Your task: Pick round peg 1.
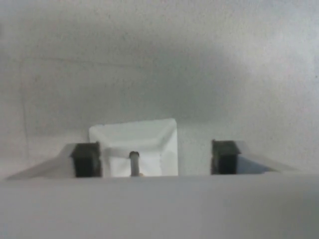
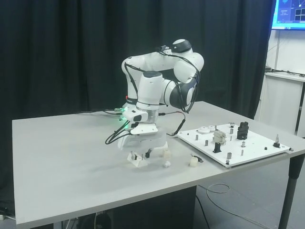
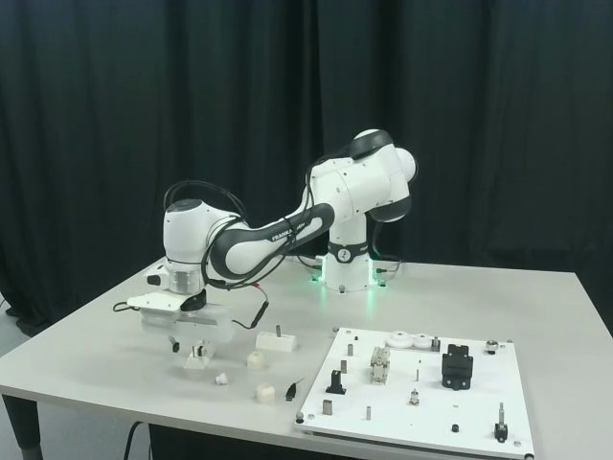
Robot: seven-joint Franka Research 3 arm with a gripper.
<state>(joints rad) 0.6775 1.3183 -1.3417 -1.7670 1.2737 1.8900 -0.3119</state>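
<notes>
A thin grey round peg [image 1: 134, 162] stands upright in a small white square holder [image 1: 149, 135] on the grey table. My gripper [image 1: 156, 158] is open, low over the holder. The peg lies between the two black fingertips [image 1: 87, 159], nearer to one of them and touching neither. In the first room view the gripper [image 2: 141, 155] hangs just above the holder [image 2: 138, 161] near the table's front. The second room view shows the gripper [image 3: 192, 343] over the same holder [image 3: 198, 358]; the peg itself is too small to make out there.
A white board [image 2: 257, 151] with several pegs and black fixtures lies right of the gripper, also visible in the second room view [image 3: 383, 407]. Other small white holders [image 2: 166, 153] [image 2: 194, 161] [image 3: 276, 340] [image 3: 264, 391] sit between the gripper and the board.
</notes>
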